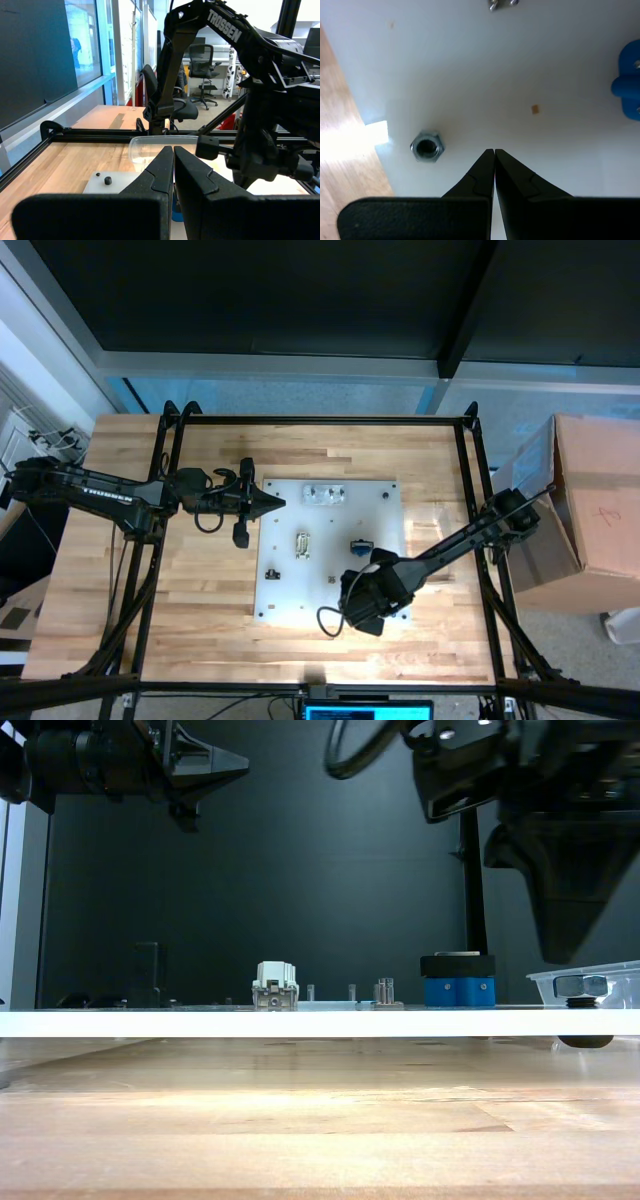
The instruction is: Unfasten the M12 nut and place it in the container
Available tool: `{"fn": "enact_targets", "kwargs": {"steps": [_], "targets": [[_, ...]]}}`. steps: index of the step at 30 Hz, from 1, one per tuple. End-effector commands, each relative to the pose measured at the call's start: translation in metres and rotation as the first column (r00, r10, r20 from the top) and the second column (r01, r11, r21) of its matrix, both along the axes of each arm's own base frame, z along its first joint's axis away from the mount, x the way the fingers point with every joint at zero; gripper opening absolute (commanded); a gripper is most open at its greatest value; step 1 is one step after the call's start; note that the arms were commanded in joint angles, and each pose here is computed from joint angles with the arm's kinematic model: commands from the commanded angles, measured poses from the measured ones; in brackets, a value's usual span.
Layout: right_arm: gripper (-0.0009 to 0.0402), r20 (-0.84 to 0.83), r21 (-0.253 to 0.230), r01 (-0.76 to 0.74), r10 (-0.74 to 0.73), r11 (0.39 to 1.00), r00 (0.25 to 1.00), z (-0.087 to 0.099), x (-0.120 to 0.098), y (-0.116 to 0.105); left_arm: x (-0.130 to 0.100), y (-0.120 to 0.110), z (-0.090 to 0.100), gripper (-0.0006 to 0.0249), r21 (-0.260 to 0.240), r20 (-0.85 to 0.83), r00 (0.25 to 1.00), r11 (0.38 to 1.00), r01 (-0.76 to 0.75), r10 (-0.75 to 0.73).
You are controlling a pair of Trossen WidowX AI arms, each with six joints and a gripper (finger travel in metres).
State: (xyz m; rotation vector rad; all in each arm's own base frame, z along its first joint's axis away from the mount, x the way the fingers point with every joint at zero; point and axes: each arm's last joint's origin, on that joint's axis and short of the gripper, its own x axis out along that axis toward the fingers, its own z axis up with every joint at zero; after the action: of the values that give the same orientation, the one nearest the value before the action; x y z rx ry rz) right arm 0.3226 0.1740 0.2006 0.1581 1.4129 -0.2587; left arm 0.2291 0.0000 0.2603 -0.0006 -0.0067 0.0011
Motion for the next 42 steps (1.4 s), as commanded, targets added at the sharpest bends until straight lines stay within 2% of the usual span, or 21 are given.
{"fn": "enact_targets", "kwargs": {"steps": [1, 6, 9, 24, 36, 40, 42], "targets": [[0.0000, -0.015, 0.078, -0.007, 0.009, 0.997, 1.000, 0.006, 0.000, 0.004, 0.000, 0.000, 0.000, 0.0000, 0.000, 0.001, 1.000, 1.000, 0.000, 0.000], [0.0000, -0.024, 0.195, -0.041, 0.047, 0.980, 0.999, 0.018, 0.005, 0.010, 0.000, 0.000, 0.000, 0.0000, 0.000, 0.000, 1.000, 1.000, 0.000, 0.000], [0.0000, -0.020, 0.224, -0.051, 0.057, 0.973, 0.998, 0.021, 0.006, 0.012, 0.000, 0.000, 0.000, 0.0000, 0.000, -0.001, 1.000, 1.000, 0.000, 0.000], [0.0000, -0.009, 0.226, -0.099, 0.104, 0.969, 0.995, -0.012, 0.017, 0.017, 0.000, 0.000, 0.000, 0.0000, 0.000, -0.001, 1.000, 1.000, 0.000, 0.000], [0.0000, -0.023, 0.209, -0.097, 0.104, 0.973, 0.994, -0.019, 0.014, 0.015, 0.000, 0.000, 0.000, 0.0000, 0.000, -0.001, 1.000, 1.000, 0.000, 0.000], [0.0000, -0.017, 0.159, -0.083, 0.087, 0.984, 0.996, -0.019, 0.013, 0.013, 0.000, 0.000, 0.000, 0.0000, 0.000, -0.001, 1.000, 1.000, 0.000, 0.000], [0.0000, -0.019, 0.156, -0.080, 0.084, 0.985, 0.996, -0.019, 0.013, 0.013, 0.000, 0.000, 0.000, 0.0000, 0.000, -0.001, 1.000, 1.000, 0.000, 0.000]]}}
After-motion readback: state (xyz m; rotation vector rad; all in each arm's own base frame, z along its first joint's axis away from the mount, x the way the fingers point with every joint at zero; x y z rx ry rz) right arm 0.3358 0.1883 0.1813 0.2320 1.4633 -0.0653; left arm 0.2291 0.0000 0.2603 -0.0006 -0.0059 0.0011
